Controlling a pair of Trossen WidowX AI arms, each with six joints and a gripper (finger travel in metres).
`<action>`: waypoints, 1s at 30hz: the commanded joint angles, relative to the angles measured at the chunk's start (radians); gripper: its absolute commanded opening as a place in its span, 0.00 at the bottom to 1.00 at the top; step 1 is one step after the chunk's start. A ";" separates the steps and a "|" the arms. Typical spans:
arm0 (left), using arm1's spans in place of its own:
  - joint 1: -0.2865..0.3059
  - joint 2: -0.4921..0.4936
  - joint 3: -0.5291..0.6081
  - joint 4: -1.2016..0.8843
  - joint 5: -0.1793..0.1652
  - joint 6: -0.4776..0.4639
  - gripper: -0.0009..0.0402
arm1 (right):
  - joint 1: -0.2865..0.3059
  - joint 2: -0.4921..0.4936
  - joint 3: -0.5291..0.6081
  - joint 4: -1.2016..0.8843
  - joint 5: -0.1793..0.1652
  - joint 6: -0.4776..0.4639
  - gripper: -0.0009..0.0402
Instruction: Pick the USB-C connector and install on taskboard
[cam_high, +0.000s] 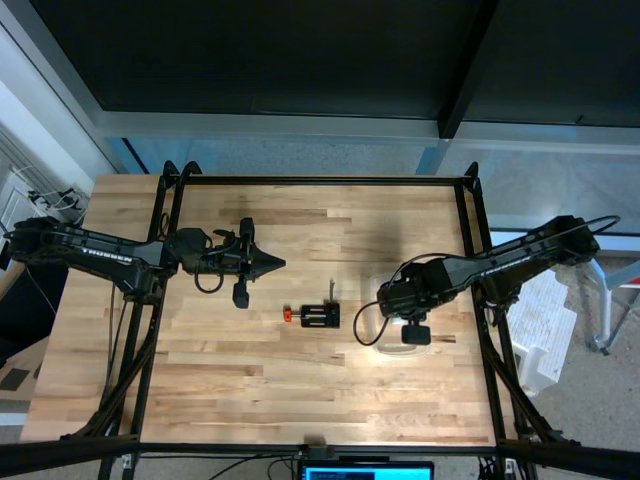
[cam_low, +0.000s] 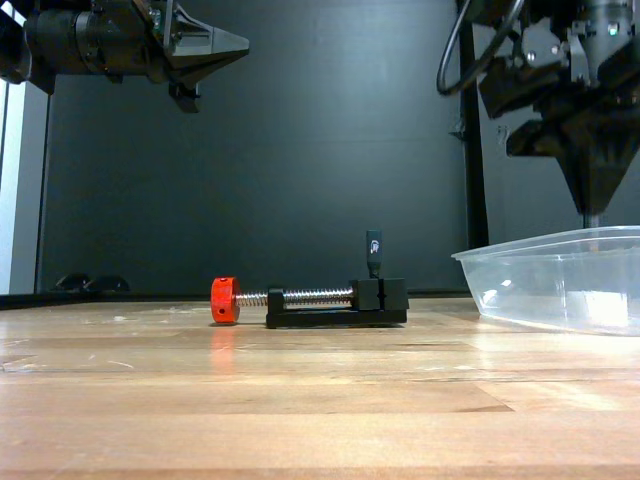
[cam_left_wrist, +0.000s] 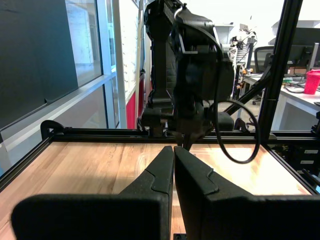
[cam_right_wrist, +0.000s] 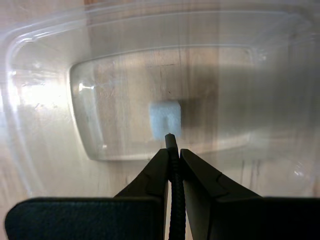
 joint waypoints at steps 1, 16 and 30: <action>0.000 0.000 0.000 0.000 0.000 0.000 0.02 | 0.000 -0.019 0.031 -0.034 0.000 0.004 0.02; 0.000 0.000 0.000 0.000 0.000 0.000 0.02 | 0.000 -0.022 0.168 -0.188 -0.001 0.005 0.02; 0.000 0.000 0.000 0.000 0.000 0.000 0.02 | -0.021 0.045 0.229 -0.194 0.002 0.050 0.02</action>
